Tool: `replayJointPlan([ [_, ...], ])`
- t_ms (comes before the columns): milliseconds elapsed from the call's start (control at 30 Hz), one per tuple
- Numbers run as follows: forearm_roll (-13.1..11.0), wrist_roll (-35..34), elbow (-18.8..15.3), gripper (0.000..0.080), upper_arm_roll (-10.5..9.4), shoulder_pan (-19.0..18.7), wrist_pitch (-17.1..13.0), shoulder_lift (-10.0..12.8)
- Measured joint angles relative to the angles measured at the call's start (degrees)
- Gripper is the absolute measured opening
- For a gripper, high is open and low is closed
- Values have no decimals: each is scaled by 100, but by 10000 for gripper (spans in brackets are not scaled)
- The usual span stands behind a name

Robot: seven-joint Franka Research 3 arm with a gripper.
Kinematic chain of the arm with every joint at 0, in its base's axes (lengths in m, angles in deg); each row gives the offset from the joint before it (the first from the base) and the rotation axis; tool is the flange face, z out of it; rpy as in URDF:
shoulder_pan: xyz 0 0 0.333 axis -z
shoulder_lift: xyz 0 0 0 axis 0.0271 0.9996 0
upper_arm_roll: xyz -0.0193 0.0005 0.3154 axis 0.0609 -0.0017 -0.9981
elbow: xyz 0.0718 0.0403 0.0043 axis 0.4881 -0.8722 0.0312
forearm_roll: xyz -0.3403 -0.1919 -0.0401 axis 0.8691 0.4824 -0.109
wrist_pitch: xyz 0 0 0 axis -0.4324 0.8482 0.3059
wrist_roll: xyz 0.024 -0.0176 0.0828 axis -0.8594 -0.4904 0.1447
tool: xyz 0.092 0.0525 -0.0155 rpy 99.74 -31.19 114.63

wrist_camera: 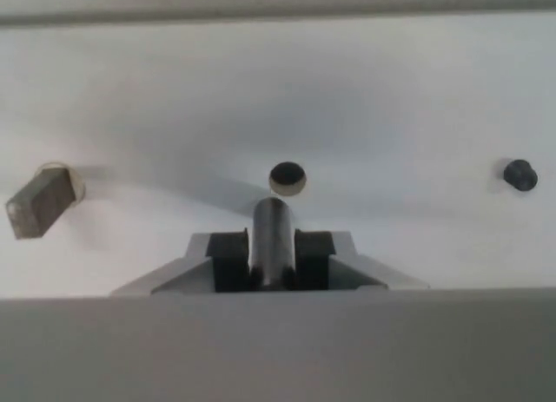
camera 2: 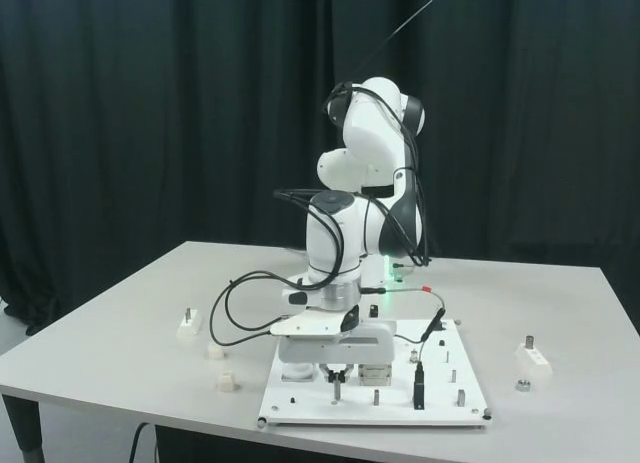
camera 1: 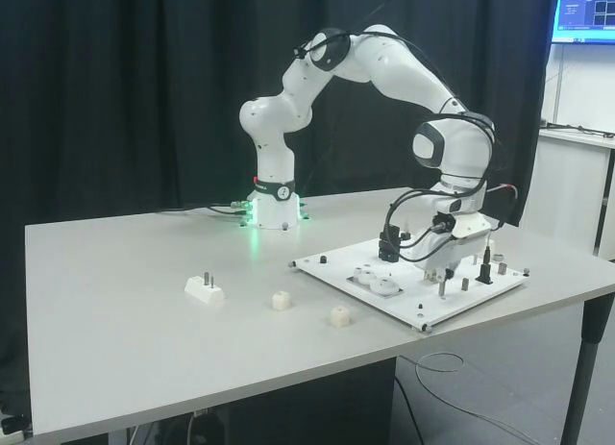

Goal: Insert round peg 3.

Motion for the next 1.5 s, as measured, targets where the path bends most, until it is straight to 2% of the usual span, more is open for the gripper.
replayJointPlan([
  [367,0,0,102,107,0,19,-102,111],
  [1467,22,-101,199,107,-16,42,-185,232],
  [1500,34,-117,217,134,-14,42,-183,231],
])
